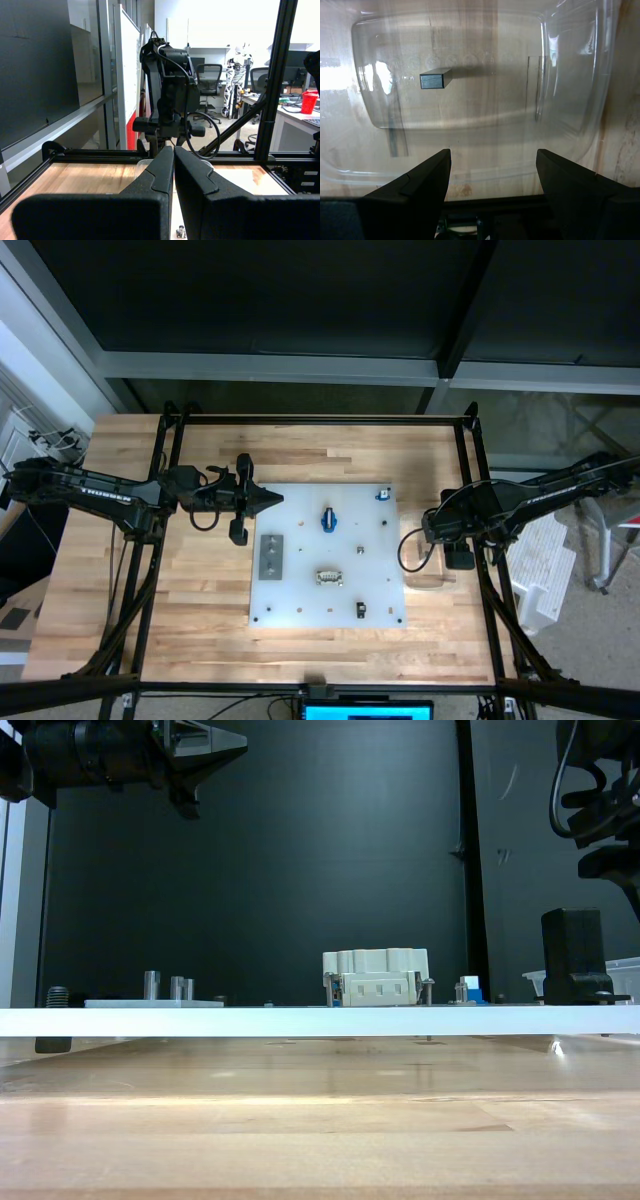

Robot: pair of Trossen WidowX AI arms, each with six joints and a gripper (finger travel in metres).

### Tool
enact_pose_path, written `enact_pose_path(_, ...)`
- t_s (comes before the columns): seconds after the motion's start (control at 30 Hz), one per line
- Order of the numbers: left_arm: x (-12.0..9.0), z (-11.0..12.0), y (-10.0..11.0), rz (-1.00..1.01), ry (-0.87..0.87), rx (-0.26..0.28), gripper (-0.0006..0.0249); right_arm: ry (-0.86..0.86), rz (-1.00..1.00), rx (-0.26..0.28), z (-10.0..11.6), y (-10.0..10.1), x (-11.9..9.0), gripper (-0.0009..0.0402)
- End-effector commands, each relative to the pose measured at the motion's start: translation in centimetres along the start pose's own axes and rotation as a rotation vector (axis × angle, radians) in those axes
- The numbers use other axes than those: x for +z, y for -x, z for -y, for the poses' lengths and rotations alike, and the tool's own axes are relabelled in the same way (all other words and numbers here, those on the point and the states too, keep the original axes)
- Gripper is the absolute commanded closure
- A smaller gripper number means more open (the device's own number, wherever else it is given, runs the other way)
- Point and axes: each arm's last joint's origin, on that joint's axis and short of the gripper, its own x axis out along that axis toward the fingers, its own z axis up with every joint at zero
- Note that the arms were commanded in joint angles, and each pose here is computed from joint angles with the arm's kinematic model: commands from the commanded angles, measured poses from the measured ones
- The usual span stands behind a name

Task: Pick the 16mm bar and install on taskboard

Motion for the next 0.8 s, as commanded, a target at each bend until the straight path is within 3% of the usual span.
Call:
enact_pose_path(0.03, 0.0, 0.0, 0.0, 0.000, 0.000, 0.000, 0.0243, 0.003, -0.005, -0.001, 0.0, -0.6, -0.1, 0.0155)
enact_pose_path(0.8, 0.0, 0.0, 0.0, 0.000, 0.000, 0.000, 0.0243, 0.009, 0.003, 0.002, -0.2, -2.0, -0.2, 0.0155)
